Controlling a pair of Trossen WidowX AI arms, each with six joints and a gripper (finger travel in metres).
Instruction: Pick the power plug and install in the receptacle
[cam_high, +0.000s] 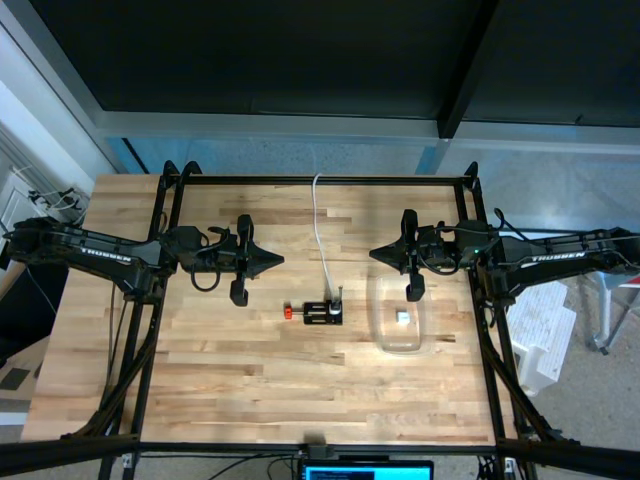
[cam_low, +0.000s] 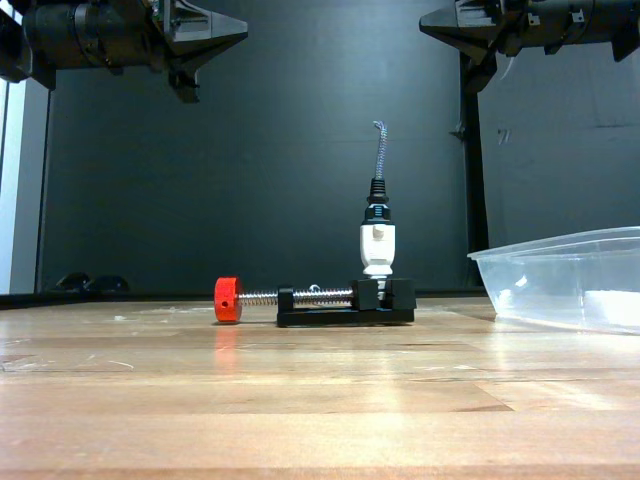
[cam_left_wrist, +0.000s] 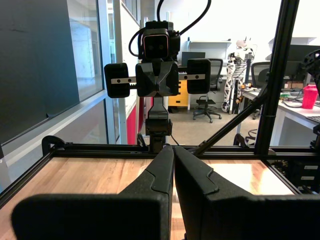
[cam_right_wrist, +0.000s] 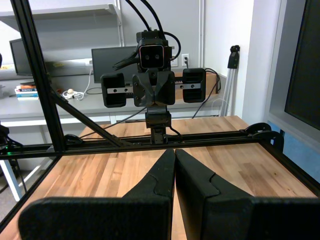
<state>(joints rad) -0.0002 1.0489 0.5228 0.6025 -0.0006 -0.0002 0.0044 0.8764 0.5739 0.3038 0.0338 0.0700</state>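
Note:
The receptacle (cam_high: 337, 301) is a small white socket body standing upright in a black vise (cam_high: 322, 314) with an orange-red knob (cam_high: 288, 313) at mid table. In the low view the receptacle (cam_low: 377, 246) rises from the vise (cam_low: 345, 303), with its cord going up. The power plug is not in view. My left gripper (cam_high: 281, 260) hangs shut, high and left of the vise. My right gripper (cam_high: 372, 254) hangs shut, high and right of it. In each wrist view the fingers (cam_left_wrist: 162, 167) (cam_right_wrist: 162, 170) press together with nothing between them.
A clear plastic tray (cam_high: 382, 335) lies right of the vise, with a small pale cube (cam_high: 402, 317) inside. The white cord (cam_high: 320, 230) runs from the receptacle to the table's far edge. A black frame (cam_high: 320, 180) borders the wooden table.

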